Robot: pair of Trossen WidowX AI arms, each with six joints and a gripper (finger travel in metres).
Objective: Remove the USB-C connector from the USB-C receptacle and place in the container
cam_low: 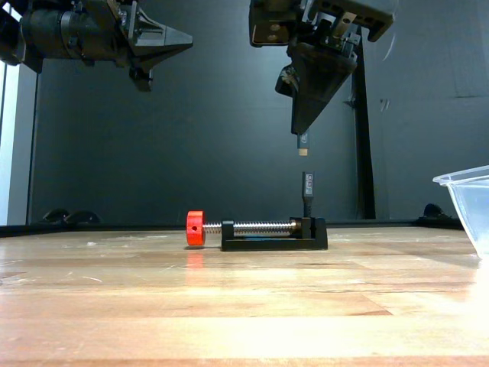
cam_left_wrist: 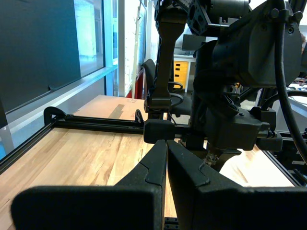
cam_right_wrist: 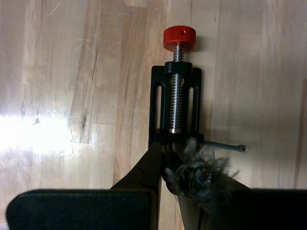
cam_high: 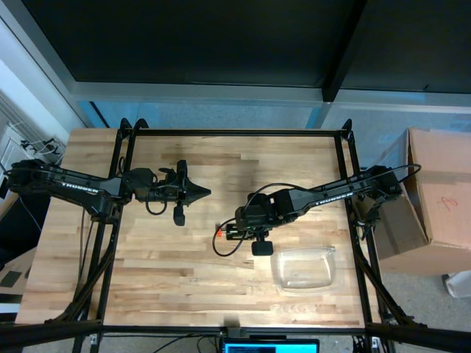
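End effectors: left (cam_low: 187, 37) aloft; right (cam_low: 303, 134) holds USB-C connector (cam_low: 303, 147) above receptacle (cam_low: 308, 184).

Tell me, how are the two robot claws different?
The left gripper points sideways, high at the left; the right gripper points straight down over the clamp. The left gripper is shut on nothing; the right gripper is shut on the USB-C connector, held clear of the receptacle. Both hang above the table.
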